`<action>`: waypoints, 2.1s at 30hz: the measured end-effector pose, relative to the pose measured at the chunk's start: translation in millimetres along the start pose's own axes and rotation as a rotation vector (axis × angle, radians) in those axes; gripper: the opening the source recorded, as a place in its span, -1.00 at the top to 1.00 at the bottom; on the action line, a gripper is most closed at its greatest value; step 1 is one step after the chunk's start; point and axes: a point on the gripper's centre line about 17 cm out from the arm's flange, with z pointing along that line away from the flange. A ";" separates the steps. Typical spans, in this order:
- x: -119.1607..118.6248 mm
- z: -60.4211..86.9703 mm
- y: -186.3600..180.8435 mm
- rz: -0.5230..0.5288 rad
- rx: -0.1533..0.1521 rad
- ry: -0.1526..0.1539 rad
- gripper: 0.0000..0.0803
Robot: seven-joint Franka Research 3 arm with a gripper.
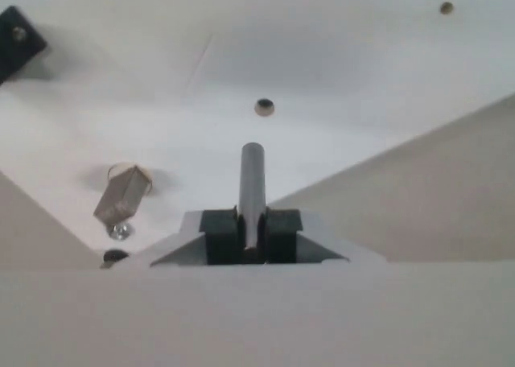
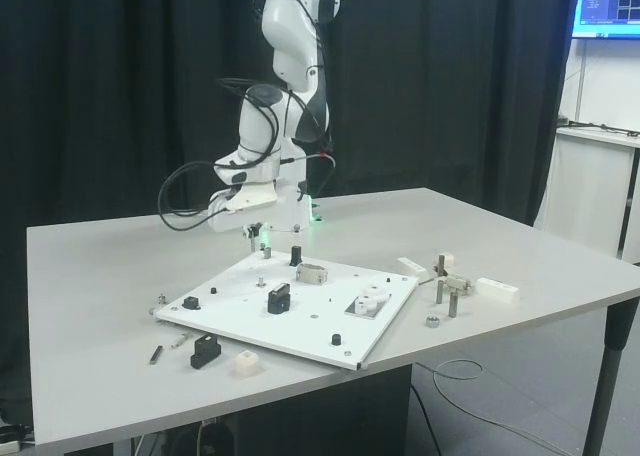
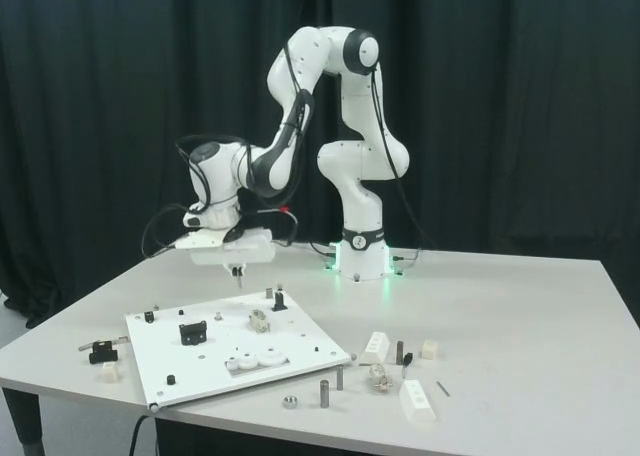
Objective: Place round peg 2.
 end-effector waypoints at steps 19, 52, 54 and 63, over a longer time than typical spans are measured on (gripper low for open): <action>-0.9 -24.2 1.0 -0.007 -0.024 0.005 0.83; 4.4 -38.2 79.7 -0.139 -0.213 0.004 0.83; 0.7 -34.9 88.3 -0.150 -0.217 -0.003 0.83; -15.0 -13.2 125.3 -0.180 -0.238 -0.015 0.83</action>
